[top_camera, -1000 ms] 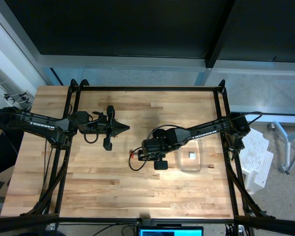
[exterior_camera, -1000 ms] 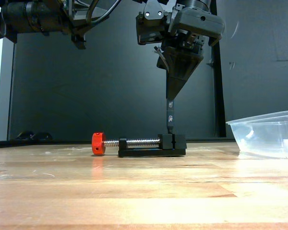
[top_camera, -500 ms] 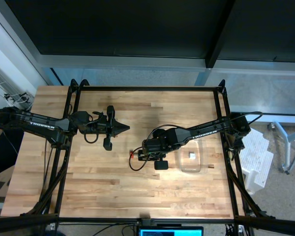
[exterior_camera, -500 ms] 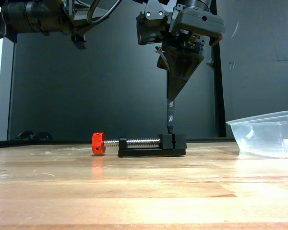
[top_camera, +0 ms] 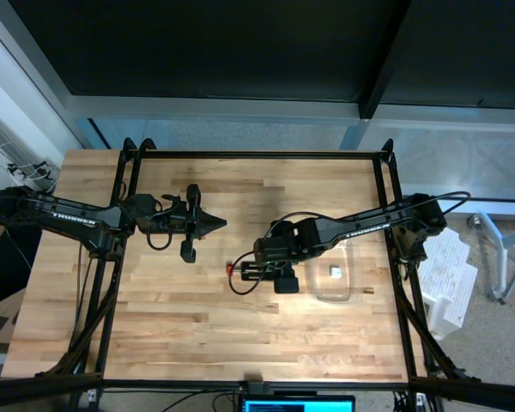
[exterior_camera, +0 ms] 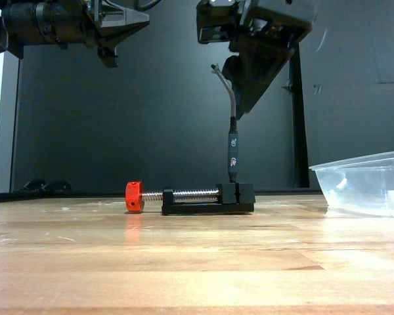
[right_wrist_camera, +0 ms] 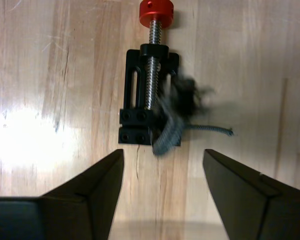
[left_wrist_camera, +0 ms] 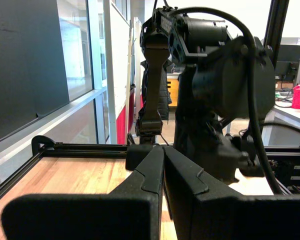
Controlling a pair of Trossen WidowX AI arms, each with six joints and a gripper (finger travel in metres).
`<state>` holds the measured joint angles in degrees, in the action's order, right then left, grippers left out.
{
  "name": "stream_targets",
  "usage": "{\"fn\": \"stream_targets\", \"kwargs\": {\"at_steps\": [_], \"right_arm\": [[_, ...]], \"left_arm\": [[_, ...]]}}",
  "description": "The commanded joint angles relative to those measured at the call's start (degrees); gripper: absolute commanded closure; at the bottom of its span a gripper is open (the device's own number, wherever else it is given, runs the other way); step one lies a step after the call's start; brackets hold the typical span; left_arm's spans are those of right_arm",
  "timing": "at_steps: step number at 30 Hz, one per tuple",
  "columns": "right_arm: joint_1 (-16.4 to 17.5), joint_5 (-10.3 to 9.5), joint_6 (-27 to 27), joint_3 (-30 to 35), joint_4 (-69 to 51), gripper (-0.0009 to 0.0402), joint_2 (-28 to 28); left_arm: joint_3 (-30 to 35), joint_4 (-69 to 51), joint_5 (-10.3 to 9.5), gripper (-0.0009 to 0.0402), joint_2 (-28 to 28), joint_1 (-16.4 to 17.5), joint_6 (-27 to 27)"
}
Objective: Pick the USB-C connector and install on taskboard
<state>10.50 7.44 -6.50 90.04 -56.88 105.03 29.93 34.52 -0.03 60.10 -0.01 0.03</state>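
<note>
The taskboard (exterior_camera: 207,201) is a small black block with a red-orange knob (exterior_camera: 134,196), lying mid-table (top_camera: 243,269). The USB-C connector (exterior_camera: 232,155) stands upright in the block's right end, its short cable curving up and left. From above it blurs grey (right_wrist_camera: 166,134) against the taskboard (right_wrist_camera: 138,95). My right gripper (right_wrist_camera: 163,151) hovers open straight over it, fingers (right_wrist_camera: 97,186) wide apart and touching nothing; it is also in the low view (exterior_camera: 249,72) and the high view (top_camera: 269,255). Far to the left, raised off the table, my left gripper (top_camera: 213,224) is shut and empty, its fingers (left_wrist_camera: 151,168) pressed together.
A clear plastic tray (top_camera: 333,273) holding a small white piece sits just right of the taskboard, its wall (exterior_camera: 364,186) at the low view's right. A black frame (top_camera: 257,155) borders the wooden table. The left arm (exterior_camera: 59,20) hangs high at left.
My right gripper has opened, let go of the USB-C connector and risen. The connector stays upright in the taskboard, its cable now bent free. The left arm has not moved.
</note>
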Motion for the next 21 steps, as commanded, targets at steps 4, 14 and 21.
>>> {"fn": "stream_targets", "kwargs": {"at_steps": [4, 14, 21], "right_arm": [[0.0, 0.00, 0.4, 0.1, -1.5, 0.0127, -4.0], [0.0, -0.02, 0.7, 0.0, -2.4, 0.0158, -6.1], [-0.6, 0.00, 1.5, -4.0, 1.0, 0.0227, -10.9]], "left_arm": [[0.0, 0.0, 0.00, 0.0393, 0.0, 0.0, 0.0], [0.0, 0.0, 0.00, 0.0393, 0.0, 0.0, 0.0], [0.0, 0.0, 0.00, 0.0393, 0.0, 0.0, 0.0]]}}
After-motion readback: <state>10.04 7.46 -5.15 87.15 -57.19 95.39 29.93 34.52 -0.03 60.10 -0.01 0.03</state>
